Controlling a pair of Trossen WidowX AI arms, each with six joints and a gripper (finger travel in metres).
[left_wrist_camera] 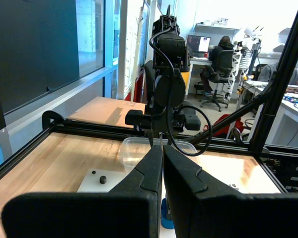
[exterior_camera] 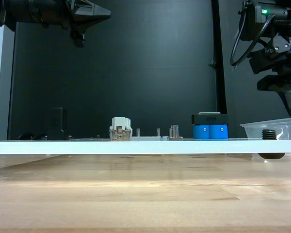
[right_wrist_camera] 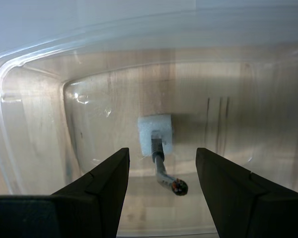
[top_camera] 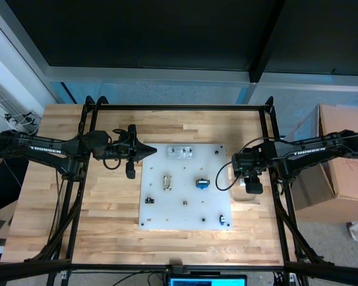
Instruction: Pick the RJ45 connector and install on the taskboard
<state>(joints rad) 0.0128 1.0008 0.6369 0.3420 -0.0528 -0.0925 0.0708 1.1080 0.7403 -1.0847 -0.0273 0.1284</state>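
Hovering right gripper [right_wrist_camera: 161, 151]: fingers spread, nothing between them, directly above the clear tray [right_wrist_camera: 30, 114].
RJ45 connector [right_wrist_camera: 155, 131]: lying free on the tray floor, straight below the gap; its short cable runs roughly across the closing line.
Nearer arm: right.
Left gripper [top_camera: 150, 151]: fingers pressed together, high over the left edge of the taskboard [top_camera: 167, 208].

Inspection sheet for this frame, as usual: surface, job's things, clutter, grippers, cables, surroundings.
Surface: wooden table carrying a white task board.
Job's things: RJ45 connector lying free in a clear tray, right of the board.
Clutter: nothing seen.
Grippers: left gripper shut, empty, high over the board's left edge; right gripper open, above the connector.
Cables: short cable stub on the connector.
Surroundings: cardboard box right of the table.
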